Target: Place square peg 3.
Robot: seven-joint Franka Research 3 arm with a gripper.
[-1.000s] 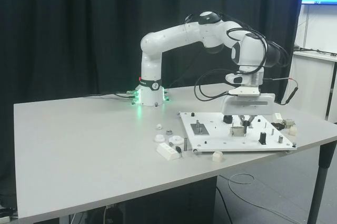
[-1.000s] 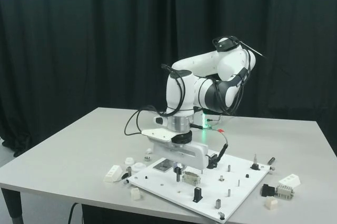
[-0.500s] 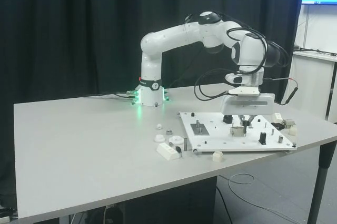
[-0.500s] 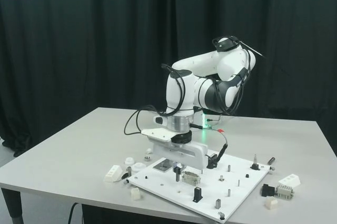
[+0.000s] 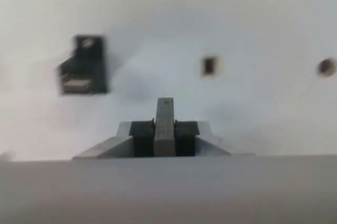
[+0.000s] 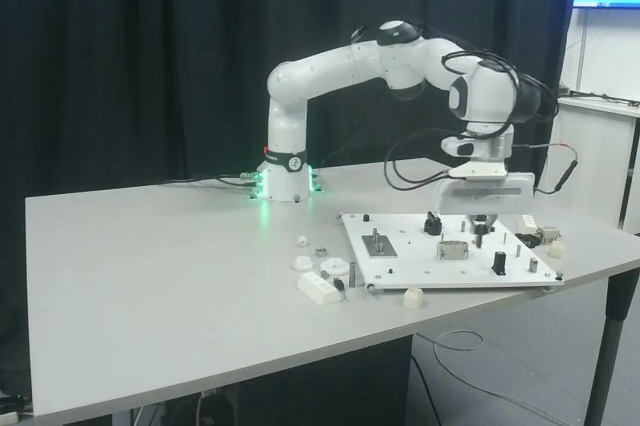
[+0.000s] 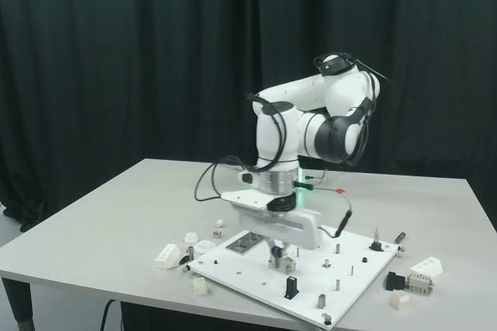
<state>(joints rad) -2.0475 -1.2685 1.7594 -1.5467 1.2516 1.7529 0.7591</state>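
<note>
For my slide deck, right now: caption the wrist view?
Gripper shut on the grey square peg, held above the white board near a black connector.

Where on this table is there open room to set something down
The grey table is bare from the arm's base out to its far end. Crowded: the white board under the gripper, and the small white parts beside it.

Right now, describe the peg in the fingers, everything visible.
The square peg is a grey, straight bar with flat faces, metal by its look. In the wrist view it stands clamped between the two black fingers, its end sticking out past them over the white board. A small square hole lies apart from it. No contact with the board shows.
</note>
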